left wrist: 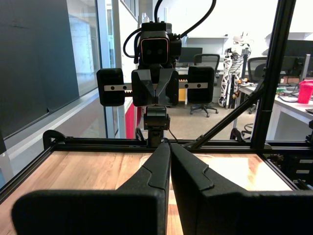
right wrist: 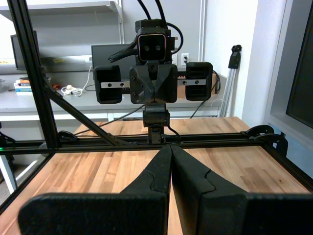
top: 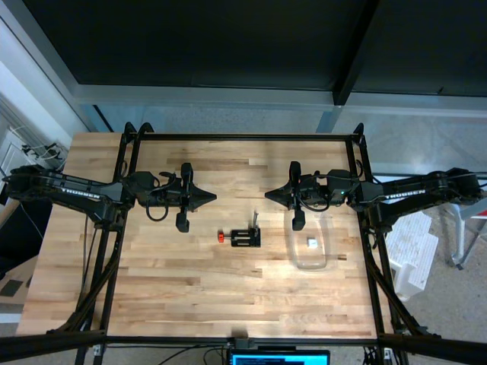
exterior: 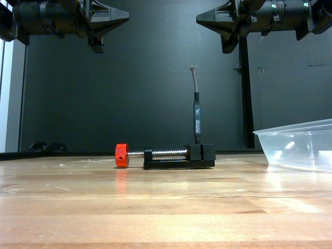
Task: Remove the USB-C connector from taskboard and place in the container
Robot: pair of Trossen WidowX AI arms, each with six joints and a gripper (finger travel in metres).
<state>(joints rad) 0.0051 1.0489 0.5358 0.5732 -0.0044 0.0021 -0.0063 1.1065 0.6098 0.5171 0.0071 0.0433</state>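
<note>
USB-C connector (exterior: 197, 118) stands upright in the taskboard (exterior: 179, 156), ungrasped, while left hand (top: 212, 197) and right hand (top: 268, 195) hover high over the surface (exterior: 155, 207), both closed; next, one must open, descend and pinch it, then reach the container (exterior: 298, 148).

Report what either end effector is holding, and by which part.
Nothing is held. The left end effector and right end effector hang shut and empty above the table; the USB-C connector stands in the taskboard.
</note>
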